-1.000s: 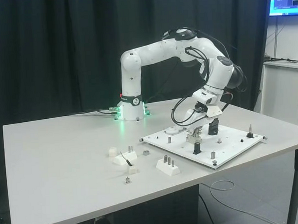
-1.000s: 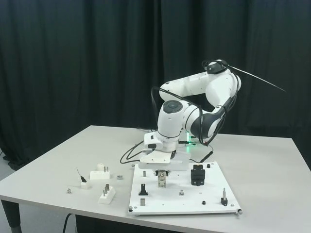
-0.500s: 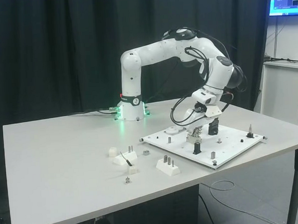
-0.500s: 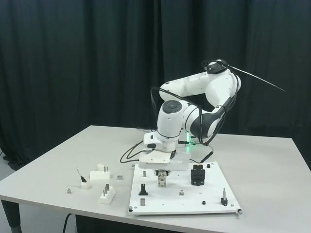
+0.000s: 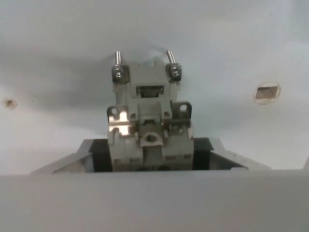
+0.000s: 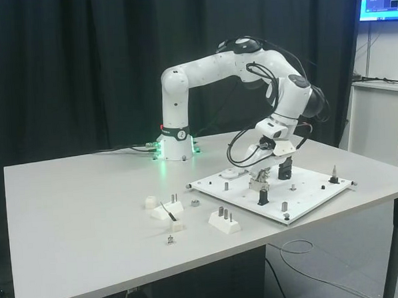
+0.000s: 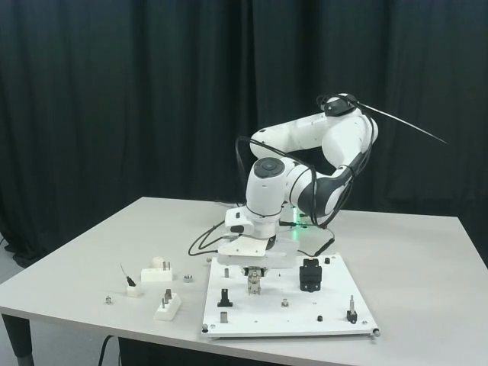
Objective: Insert waterproof.
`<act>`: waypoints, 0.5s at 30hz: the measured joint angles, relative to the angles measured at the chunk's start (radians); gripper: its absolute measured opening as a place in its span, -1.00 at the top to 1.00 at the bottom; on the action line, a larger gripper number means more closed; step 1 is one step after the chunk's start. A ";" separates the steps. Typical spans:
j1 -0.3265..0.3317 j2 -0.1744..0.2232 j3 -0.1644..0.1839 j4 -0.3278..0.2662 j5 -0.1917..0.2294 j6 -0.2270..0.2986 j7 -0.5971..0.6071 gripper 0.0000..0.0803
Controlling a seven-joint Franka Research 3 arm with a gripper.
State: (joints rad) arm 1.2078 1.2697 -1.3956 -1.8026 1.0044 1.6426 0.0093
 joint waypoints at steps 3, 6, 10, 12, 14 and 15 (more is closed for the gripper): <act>0.000 0.000 0.000 0.000 0.000 0.001 -0.012 0.21; 0.001 0.001 0.000 0.000 -0.001 0.003 -0.036 0.21; 0.003 0.001 0.000 0.000 -0.003 0.008 -0.051 0.21; 0.005 0.002 0.000 0.000 -0.005 0.010 -0.052 0.21; 0.007 0.003 0.000 -0.001 -0.008 0.013 -0.052 0.21; 0.009 0.004 0.000 -0.001 -0.009 0.014 -0.052 0.21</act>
State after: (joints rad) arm 1.2167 1.2733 -1.3954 -1.8040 0.9952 1.6569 -0.0429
